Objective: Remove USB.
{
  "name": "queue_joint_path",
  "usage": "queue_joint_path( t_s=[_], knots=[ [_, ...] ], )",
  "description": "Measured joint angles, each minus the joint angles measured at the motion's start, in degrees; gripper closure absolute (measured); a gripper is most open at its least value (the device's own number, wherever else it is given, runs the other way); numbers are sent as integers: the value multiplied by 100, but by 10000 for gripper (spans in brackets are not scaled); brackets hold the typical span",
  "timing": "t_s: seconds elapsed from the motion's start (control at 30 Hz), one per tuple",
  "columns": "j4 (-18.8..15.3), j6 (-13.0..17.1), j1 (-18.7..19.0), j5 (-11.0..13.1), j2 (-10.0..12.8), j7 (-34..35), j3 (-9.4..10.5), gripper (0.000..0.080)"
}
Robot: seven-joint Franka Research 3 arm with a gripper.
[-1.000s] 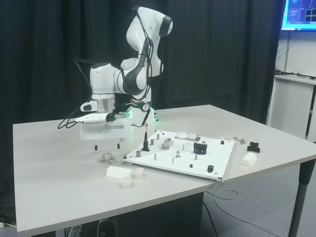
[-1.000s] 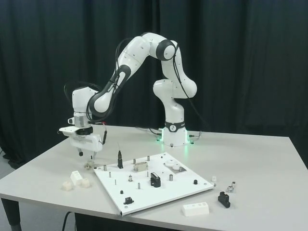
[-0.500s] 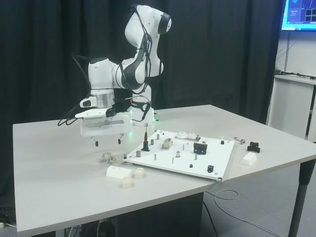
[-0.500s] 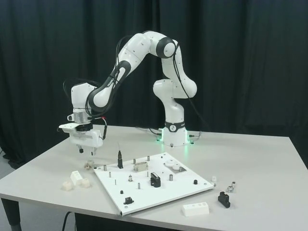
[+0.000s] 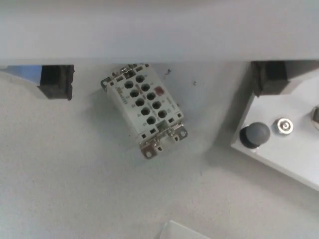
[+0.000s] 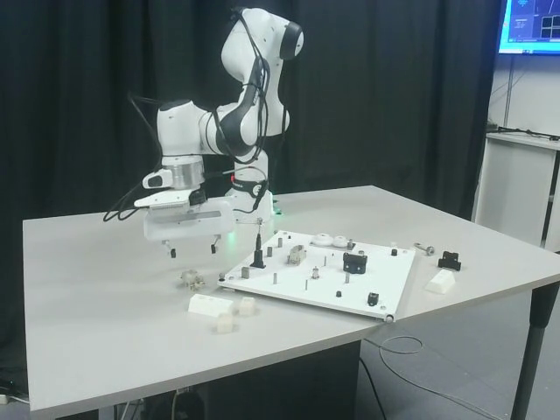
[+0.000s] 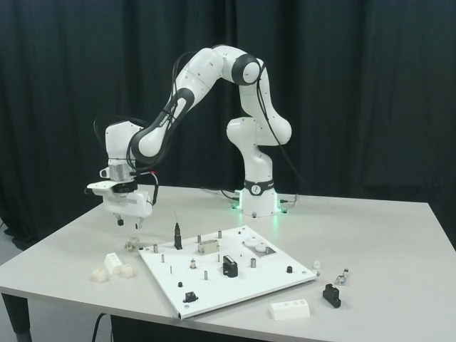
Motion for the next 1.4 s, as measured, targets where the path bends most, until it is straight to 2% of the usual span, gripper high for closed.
queue_joint_path(
  t_s=[0.33,0.63,0.9,1.23,1.4],
  knots=[
    [-2,-26,8,3,-53,301,0,3],
    [-36,-190,121,21,-159,846,2,3],
    [-131,-305,399,28,-310,1506,4,3],
    [-332,-262,811,-7,-538,2245,-10,3],
    [-461,-190,965,-211,-677,2797,-46,3]
  ],
)
